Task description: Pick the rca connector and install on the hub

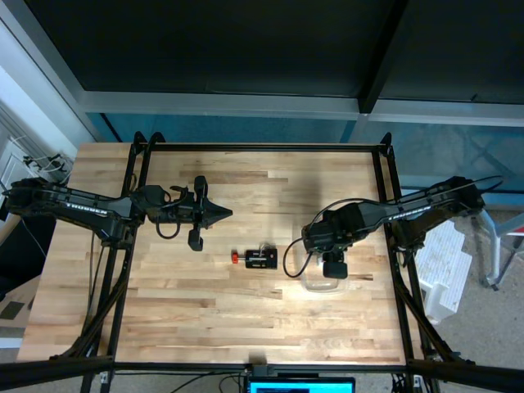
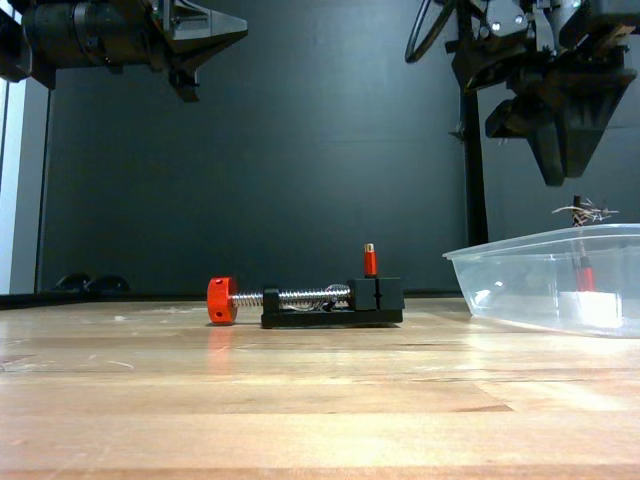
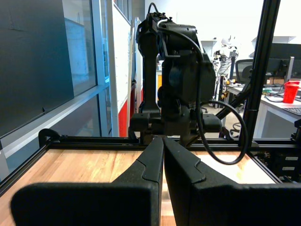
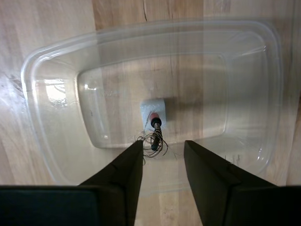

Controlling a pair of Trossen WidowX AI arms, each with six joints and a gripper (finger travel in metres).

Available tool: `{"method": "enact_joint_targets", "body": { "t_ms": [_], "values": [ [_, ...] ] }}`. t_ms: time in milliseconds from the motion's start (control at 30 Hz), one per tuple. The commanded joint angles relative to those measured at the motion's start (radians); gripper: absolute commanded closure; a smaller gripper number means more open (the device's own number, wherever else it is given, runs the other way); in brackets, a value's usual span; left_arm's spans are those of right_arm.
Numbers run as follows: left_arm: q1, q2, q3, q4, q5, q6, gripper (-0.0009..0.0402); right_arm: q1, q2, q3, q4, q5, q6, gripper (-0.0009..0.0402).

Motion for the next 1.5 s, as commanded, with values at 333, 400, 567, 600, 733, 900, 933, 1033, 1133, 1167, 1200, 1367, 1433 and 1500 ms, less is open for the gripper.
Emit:
{"method": "enact_joint_targets", "body": {
  "t_ms": [333, 400, 567, 600, 733, 900, 933, 1033, 1133, 1167, 1200, 1367, 1433, 1500],
  "values": [
    [0.0, 0.0, 0.0, 0.0, 0.0, 0.0, 0.0393, 0.007, 0.059, -0.002, 0.003, 0.0, 0.016, 0.0232],
    [0.0, 0.0, 0.0, 0.0, 0.0, 0.0, 0.0393, 0.009, 0.066, -0.002, 0.004, 0.0, 0.018, 0.0233],
    [0.0, 0.0, 0.0, 0.0, 0.0, 0.0, 0.0393, 0.011, 0.099, -0.002, 0.011, 0.001, 0.019, 0.0233],
    [0.0, 0.0, 0.0, 0.0, 0.0, 0.0, 0.0393, 0.011, 0.106, -0.002, 0.016, 0.0, 0.019, 0.0232],
    [0.0, 0.0, 0.0, 0.0, 0.0, 0.0, 0.0393, 0.013, 0.13, -0.002, 0.031, 0.001, 0.019, 0.0233],
    [0.0, 0.0, 0.0, 0.0, 0.0, 0.0, 0.0393, 0.013, 0.145, -0.006, 0.037, 0.001, 0.012, 0.0232],
    [0.0, 0.0, 0.0, 0.0, 0.0, 0.0, 0.0393, 0.014, 0.145, -0.011, 0.045, 0.0, 0.01, 0.0232],
    [0.0, 0.0, 0.0, 0.0, 0.0, 0.0, 0.0393, 0.015, 0.145, -0.026, 0.06, 0.0, 0.008, 0.0232],
    [0.0, 0.0, 0.0, 0.0, 0.0, 0.0, 0.0393, 0.015, 0.145, -0.048, 0.082, 0.0, 0.008, 0.0232],
    [0.0, 0.0, 0.0, 0.0, 0.0, 0.0, 0.0393, 0.015, 0.145, -0.055, 0.09, 0.0, 0.008, 0.0232],
    [0.0, 0.0, 0.0, 0.0, 0.0, 0.0, 0.0393, 0.015, 0.145, -0.062, 0.097, 0.0, 0.008, 0.0233],
    [0.0, 0.0, 0.0, 0.0, 0.0, 0.0, 0.0393, 0.016, 0.145, -0.079, 0.114, 0.001, 0.009, 0.0233],
    [0.0, 0.0, 0.0, 0.0, 0.0, 0.0, 0.0393, 0.016, 0.145, -0.085, 0.124, 0.001, 0.009, 0.0233],
    [0.0, 0.0, 0.0, 0.0, 0.0, 0.0, 0.0393, 0.016, 0.145, -0.095, 0.137, 0.0, 0.008, 0.0233]
  ]
}}
